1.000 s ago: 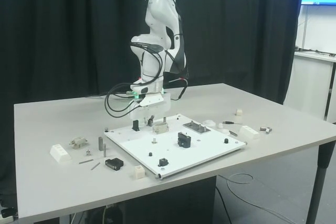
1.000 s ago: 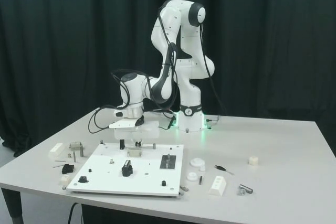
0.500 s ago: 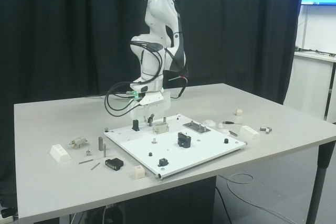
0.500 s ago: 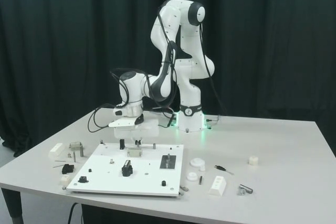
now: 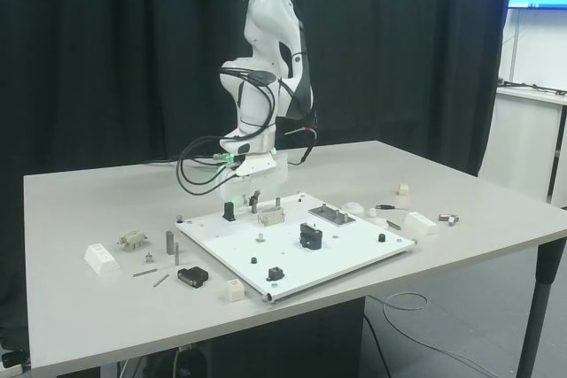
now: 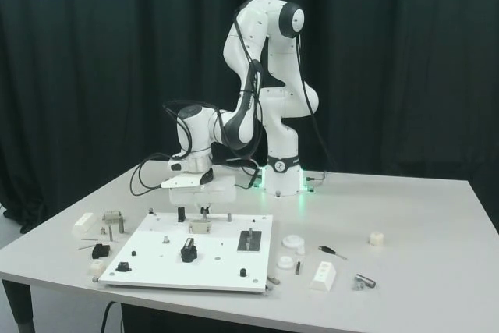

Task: Remove square peg 3.

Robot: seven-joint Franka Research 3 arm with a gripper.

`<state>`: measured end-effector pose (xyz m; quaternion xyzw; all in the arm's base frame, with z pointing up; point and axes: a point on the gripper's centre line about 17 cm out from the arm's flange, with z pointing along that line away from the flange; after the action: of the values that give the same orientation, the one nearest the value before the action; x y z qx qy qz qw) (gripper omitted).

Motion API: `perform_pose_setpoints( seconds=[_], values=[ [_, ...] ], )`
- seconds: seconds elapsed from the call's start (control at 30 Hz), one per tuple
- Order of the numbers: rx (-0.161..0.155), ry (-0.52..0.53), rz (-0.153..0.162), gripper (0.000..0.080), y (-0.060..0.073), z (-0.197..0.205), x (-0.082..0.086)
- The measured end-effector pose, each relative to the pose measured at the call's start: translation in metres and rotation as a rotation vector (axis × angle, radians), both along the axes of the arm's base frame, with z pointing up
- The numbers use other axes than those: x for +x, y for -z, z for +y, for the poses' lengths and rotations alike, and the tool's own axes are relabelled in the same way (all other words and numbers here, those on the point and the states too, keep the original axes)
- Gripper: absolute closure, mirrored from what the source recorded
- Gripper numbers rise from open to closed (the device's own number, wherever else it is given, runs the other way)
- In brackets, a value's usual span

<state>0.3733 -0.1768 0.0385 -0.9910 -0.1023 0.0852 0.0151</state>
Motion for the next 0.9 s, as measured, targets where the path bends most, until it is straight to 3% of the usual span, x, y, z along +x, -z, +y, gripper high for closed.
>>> perform_pose_setpoints(
  seconds=[0.37, 0.9],
  values=[
    [-0.015, -0.008, 0.024, 0.0728, -0.013, -0.002, -0.003],
    [-0.075, -0.014, 0.051, 0.0728, -0.055, -0.005, -0.005]
  ],
)
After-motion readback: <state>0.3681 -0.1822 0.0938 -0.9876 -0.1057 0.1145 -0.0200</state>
